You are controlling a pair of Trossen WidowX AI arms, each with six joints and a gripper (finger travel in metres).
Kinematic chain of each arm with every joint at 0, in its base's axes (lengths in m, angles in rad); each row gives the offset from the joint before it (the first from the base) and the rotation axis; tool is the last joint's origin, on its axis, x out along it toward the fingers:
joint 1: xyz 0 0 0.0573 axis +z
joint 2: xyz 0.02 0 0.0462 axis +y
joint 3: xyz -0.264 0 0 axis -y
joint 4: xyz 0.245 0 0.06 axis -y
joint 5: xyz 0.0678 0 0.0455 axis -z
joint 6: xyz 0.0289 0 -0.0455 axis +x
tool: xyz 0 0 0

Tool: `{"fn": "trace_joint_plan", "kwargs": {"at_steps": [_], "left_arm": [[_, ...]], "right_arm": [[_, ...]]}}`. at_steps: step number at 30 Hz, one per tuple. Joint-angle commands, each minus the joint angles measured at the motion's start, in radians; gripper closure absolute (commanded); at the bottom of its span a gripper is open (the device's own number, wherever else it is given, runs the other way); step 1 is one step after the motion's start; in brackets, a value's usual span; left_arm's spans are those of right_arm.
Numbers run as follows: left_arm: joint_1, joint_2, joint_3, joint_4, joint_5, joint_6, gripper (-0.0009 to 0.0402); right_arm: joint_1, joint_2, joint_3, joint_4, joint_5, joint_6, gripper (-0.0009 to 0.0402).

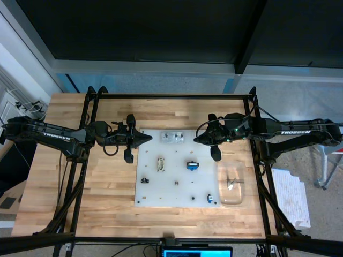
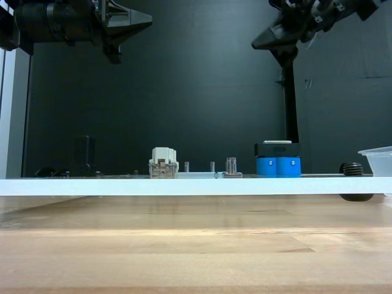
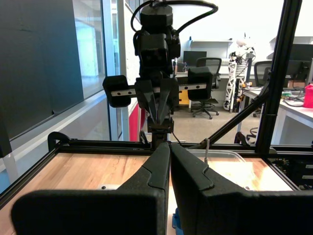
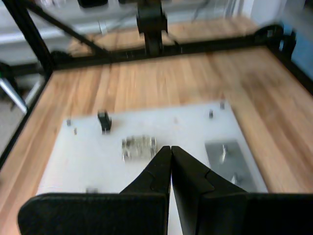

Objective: Pick the RJ45 connector and install on taskboard

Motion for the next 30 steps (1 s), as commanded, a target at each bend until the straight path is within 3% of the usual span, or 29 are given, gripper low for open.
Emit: {"fn": "trace_joint_plan", "kwargs": {"at_steps": [1,12,20,24,28,30], "left_arm": [[0.0,0.0,0.0,0.0,0.0,0.0,0.0393],[0.0,0.0,0.0,0.0,0.0,0.0,0.0393],[0.0,0.0,0.0,0.0,0.0,0.0,0.0393],[0.0,0.0,0.0,0.0,0.0,0.0,0.0393],[0.0,0.0,0.0,0.0,0.0,0.0,0.0393],[0.0,0.0,0.0,0.0,0.0,0.0,0.0393]], "right_arm": [[0.002,-0.002,0.03,-0.103,0.0,-0.002,0.0393],[0.013,-0.031,0.066,-0.386,0.001,-0.013,0.0393],[0.059,-0.085,0.064,-0.551,0.005,0.004,0.0393],[0.094,-0.107,0.064,-0.611,0.053,0.026,0.0393],[0.14,-0.127,0.064,-0.679,0.071,0.043,0.0393],[0.173,-0.133,0.064,-0.706,0.108,0.079,0.0393]]}}
